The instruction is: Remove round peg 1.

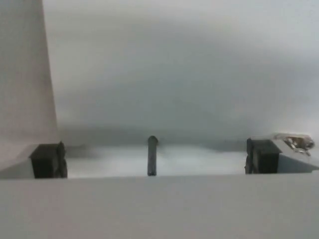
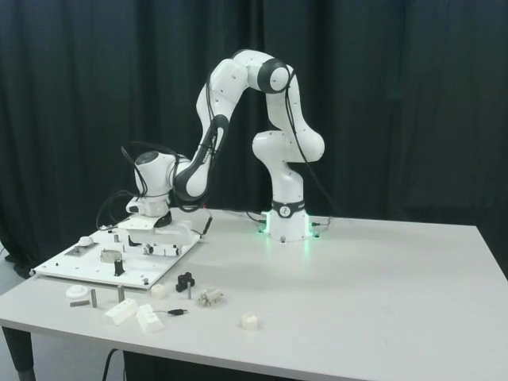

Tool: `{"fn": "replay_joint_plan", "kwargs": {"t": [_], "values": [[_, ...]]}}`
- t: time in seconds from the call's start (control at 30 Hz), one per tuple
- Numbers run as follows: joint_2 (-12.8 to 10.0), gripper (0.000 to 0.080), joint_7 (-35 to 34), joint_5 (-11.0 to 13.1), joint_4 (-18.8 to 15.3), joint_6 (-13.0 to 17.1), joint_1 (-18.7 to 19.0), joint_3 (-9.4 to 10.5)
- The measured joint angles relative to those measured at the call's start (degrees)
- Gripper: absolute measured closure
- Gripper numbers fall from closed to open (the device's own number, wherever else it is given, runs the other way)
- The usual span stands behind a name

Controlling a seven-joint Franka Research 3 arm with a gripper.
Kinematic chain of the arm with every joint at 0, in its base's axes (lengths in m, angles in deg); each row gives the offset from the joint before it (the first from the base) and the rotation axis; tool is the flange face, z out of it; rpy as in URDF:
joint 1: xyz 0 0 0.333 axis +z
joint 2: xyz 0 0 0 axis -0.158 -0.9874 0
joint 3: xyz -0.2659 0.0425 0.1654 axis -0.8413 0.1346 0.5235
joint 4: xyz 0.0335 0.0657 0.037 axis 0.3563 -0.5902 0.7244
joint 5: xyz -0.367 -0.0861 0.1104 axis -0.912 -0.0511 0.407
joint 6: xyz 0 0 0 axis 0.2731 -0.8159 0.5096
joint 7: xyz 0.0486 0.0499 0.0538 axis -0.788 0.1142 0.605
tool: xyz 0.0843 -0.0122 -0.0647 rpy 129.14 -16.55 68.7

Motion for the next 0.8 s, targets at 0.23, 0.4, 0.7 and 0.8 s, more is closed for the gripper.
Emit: {"fn": "replay_joint_plan", "kwargs": {"t": [0.23, 0.4, 0.7, 0.8], "values": [[-0.2, 0.0003, 0.4, 0.9, -0.7, 0.6, 0.0, 0.03], [-0.2, 0.0003, 0.5, 1.7, -0.7, 0.7, 0.0, 0.06], [-0.3, 0.0266, 0.5, 3.2, -0.7, 0.7, 0.0, 0.01], [-0.3, 0.0266, 0.5, 3.7, -0.7, 0.7, 0.0, -0.06]]}}
